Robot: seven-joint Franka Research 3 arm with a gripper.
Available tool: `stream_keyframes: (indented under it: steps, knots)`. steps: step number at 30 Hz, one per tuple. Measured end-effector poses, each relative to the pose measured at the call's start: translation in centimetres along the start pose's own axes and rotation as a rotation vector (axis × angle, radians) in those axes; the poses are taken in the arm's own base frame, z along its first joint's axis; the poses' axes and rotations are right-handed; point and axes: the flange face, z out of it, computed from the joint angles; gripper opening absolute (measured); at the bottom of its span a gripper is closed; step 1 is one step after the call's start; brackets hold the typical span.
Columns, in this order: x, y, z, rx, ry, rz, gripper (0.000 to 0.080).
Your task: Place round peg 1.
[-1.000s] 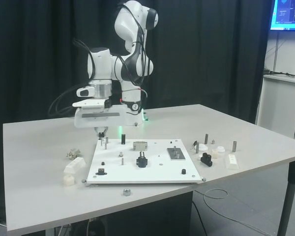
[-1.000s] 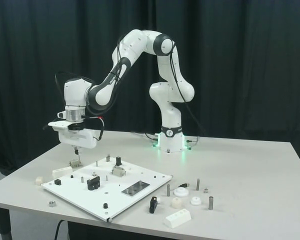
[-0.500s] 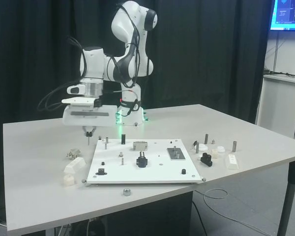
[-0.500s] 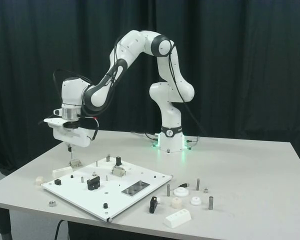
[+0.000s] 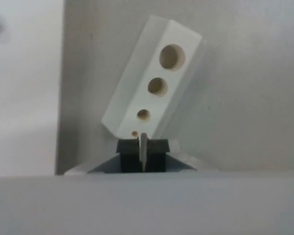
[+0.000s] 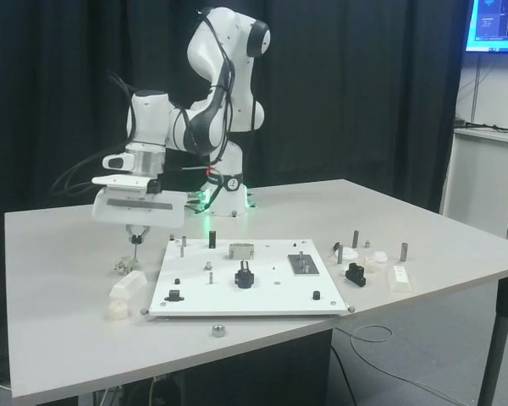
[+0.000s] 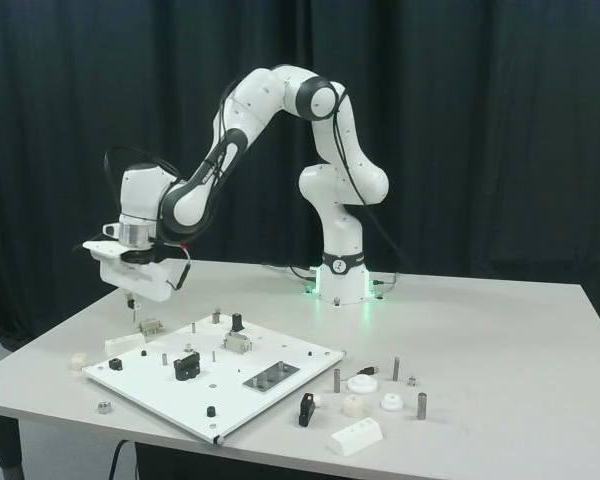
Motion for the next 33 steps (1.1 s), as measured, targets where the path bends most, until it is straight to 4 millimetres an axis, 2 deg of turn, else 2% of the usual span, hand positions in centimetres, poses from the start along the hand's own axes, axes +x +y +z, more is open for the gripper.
stream_keyframes:
  steps: [14,23,24,31,32,33]
  knots:
    - [0.0,0.4,2.1,0.023,0.029,-0.002,0.0028]
    - [0.0,0.2,2.5,0.042,0.035,0.009,0.0028]
    - [0.1,0.2,2.5,0.043,0.036,0.008,0.0274]
    - [0.4,0.0,2.3,0.046,0.044,0.006,0.0274]
    - [0.4,0.0,2.2,0.047,0.045,0.006,0.0613]
    - [0.4,0.0,2.2,0.047,0.047,0.006,0.0613]
